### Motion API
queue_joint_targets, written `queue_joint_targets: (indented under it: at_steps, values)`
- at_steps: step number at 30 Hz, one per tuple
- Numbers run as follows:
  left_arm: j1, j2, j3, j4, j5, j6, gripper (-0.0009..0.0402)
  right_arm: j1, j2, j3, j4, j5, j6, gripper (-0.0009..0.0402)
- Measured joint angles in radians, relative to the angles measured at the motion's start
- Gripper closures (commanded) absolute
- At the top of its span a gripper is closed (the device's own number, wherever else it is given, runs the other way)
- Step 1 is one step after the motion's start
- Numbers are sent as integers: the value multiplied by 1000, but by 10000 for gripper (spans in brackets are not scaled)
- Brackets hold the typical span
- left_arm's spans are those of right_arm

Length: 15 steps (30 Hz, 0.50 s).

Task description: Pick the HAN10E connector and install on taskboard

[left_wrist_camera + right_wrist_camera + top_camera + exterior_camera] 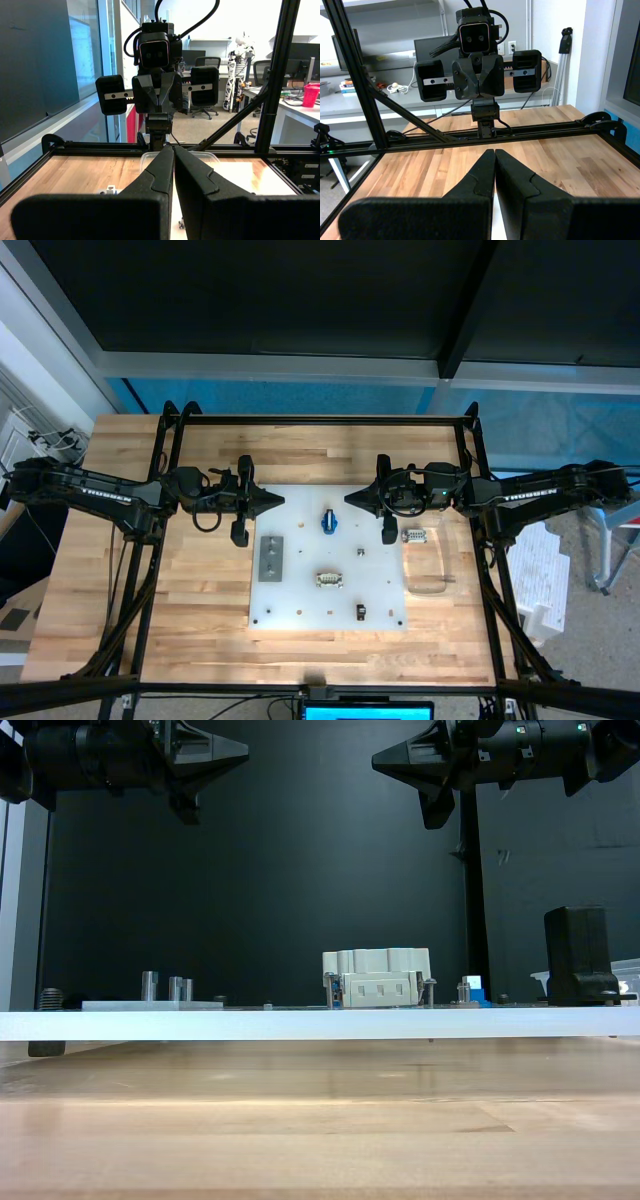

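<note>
HAN10E connector (414, 535): beside taskboard (300, 610) — prob. light, rigid; grip long sides.
left claw (279, 498): closed, empty, over board.
right claw (349, 499): closed, empty, over board.

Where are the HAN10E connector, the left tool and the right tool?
HAN10E connector (414, 535): high view, top face.
left tool (281, 498): high view, shut fingertips, raised near taskboard's (300, 602) far edge.
right tool (348, 499): high view, shut fingertips, raised opposite it.

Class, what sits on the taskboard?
Grey block, blue knob, beige socket, black fittings. HAN10E connector lies beside the taskboard. Left gripper, right gripper hover shut above its far edge. Underside hidden.
</note>
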Motion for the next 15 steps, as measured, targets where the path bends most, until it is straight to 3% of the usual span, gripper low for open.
queue_joint_targets:
  at_steps: [9, 15]
  values:
    - [0, 0, 0, 0, 0, 0, 392, 1, 0, 0, 3, -2, 11, 393]
    - [0, 0, 0, 0, 0, 0, 392, 1, -1, 8, -11, -45, 13, 393]
